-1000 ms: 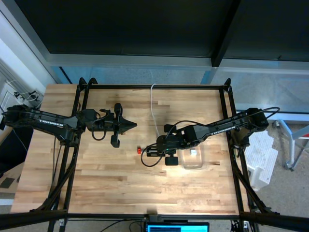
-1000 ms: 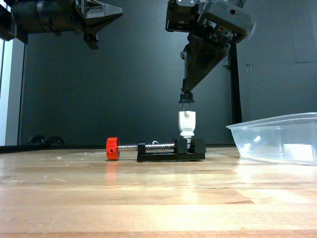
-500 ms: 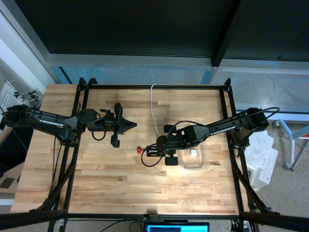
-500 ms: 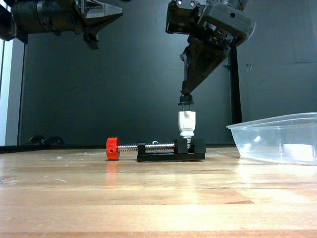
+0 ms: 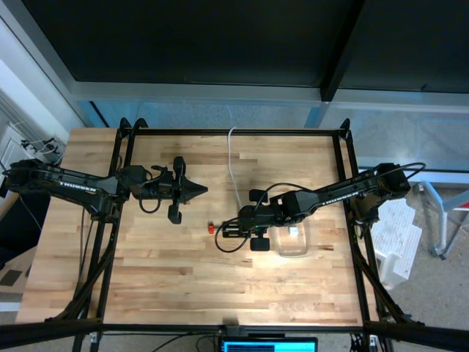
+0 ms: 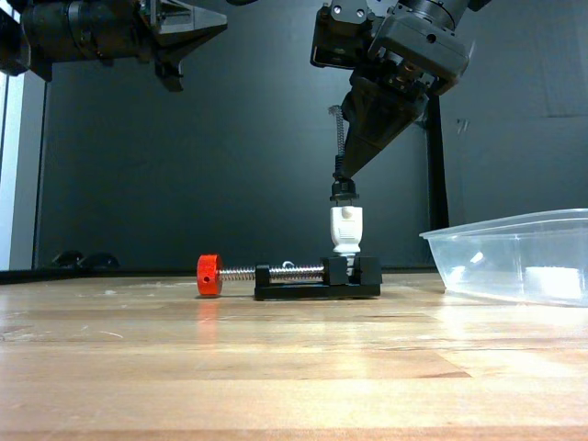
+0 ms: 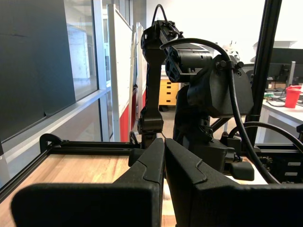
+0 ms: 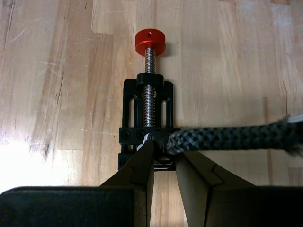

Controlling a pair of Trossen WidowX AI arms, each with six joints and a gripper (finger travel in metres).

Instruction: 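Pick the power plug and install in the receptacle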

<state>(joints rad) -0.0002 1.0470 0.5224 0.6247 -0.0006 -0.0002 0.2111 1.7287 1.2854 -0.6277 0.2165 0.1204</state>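
Right gripper (image 6: 342, 180) lowered; left gripper (image 5: 203, 190) aloft.

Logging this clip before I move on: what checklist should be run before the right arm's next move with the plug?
1. Grip: right tool clamped on the power plug: ok.
2. Alignment: plug sits over the receptacle, touching its top in the low view: ok.
3. Plug fully seated: cannot tell.
4. Support: receptacle upright in the black vise: ok.
5. Routing: braided cable lies apart from the red knob: ok.
6. Other arm: left tool shut, raised, away from the vise: ok.
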